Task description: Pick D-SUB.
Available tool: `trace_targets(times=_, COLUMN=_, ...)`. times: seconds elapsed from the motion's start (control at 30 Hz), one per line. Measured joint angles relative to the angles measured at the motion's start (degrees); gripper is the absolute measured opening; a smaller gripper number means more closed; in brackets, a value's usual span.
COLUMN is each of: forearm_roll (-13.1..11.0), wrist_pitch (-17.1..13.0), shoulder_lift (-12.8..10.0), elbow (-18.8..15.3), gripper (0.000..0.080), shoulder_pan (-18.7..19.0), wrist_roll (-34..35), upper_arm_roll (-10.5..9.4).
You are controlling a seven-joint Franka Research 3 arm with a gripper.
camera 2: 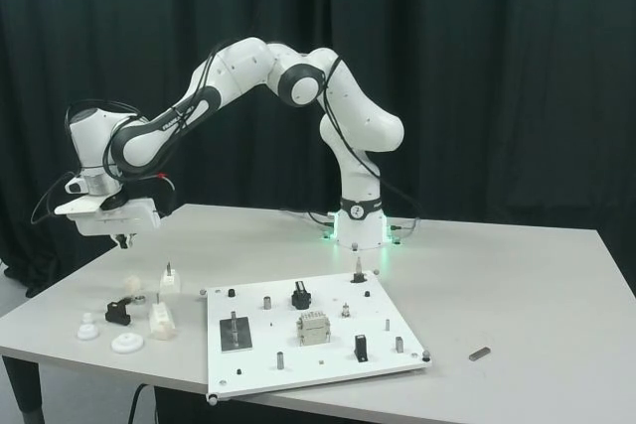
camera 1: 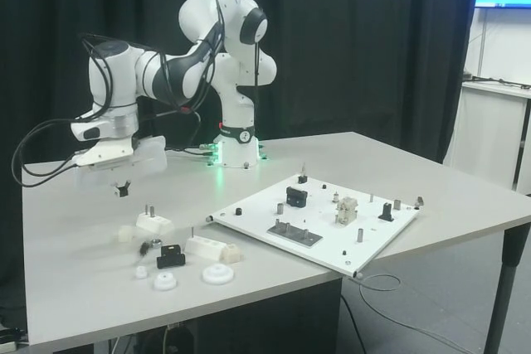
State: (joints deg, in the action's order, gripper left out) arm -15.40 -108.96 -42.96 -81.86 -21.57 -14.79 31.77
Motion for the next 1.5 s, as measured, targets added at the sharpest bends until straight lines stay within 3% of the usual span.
trace_targets(times=1.5, forearm_roll=-0.02, wrist_pitch=-0.47, shoulder_lift=0.58, elbow=2.65, gripper=0.0000, shoulder_pan=1.68, wrist_roll=2.53, upper_arm_roll=2.45)
